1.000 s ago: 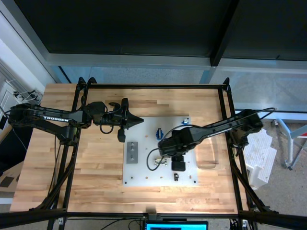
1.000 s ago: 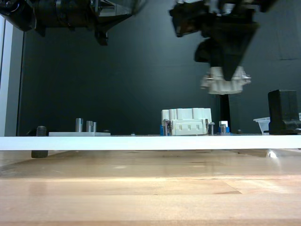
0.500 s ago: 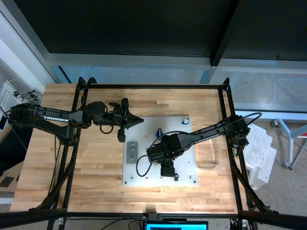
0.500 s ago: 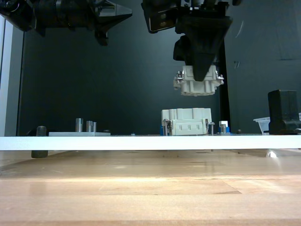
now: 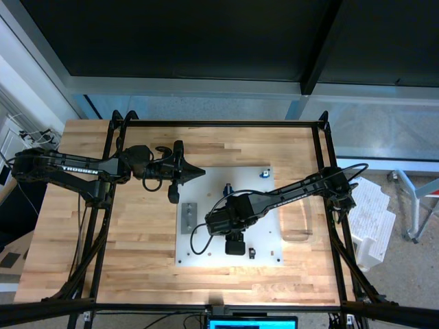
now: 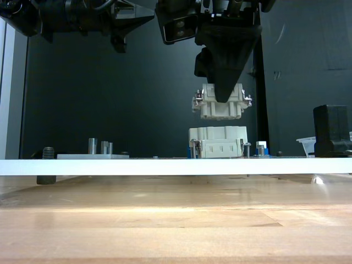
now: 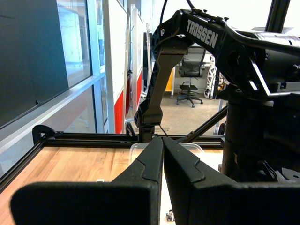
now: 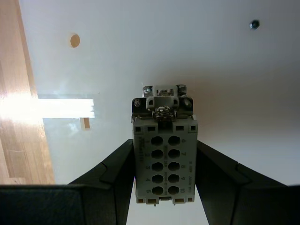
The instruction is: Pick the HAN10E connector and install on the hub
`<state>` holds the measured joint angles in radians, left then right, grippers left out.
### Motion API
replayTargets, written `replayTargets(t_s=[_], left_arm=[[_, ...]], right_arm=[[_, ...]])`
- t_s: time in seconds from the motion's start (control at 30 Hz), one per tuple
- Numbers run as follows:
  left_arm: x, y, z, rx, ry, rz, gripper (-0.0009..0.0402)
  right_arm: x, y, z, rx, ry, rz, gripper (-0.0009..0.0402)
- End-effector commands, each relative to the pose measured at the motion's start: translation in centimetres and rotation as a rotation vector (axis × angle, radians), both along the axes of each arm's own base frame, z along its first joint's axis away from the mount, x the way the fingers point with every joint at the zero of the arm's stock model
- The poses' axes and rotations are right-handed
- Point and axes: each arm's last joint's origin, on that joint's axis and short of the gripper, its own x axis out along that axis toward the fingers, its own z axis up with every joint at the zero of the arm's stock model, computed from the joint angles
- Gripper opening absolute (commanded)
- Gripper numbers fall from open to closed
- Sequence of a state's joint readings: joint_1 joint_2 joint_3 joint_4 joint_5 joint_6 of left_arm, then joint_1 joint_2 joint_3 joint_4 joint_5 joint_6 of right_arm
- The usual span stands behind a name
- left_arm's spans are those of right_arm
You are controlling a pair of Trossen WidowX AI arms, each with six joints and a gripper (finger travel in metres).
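Holding HAN10E connector [image 8: 164, 159] in my R gripper [image 6: 223, 99] above hub [image 6: 218, 142], level to seat | L gripper [image 5: 197, 171] closed empty, board's [image 5: 199, 255] 10 o'clock.

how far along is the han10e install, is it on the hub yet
Picked: the right gripper has its jaws shut on the HAN10E connector. In hand: it hangs just above the hub, a clear gap between them in the low view. To do: lower, seat, release. The left gripper is parked over the left of the table, jaws shut.
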<state>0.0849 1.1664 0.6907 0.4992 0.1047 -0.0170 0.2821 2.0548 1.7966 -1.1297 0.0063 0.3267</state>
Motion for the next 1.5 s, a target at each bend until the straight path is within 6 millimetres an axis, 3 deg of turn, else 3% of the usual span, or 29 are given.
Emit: replayTargets(t_s=[0.03,1.5], left_arm=[[0.01,0.01,0.0,0.0,0.0,0.0,0.0],[0.01,0.01,0.0,0.0,0.0,0.0,0.0]], right_arm=[[0.08,-0.01,0.02,-0.001,-0.002,0.001,0.0],[0.1,-0.05,0.42,-0.02,-0.013,0.017,0.0]])
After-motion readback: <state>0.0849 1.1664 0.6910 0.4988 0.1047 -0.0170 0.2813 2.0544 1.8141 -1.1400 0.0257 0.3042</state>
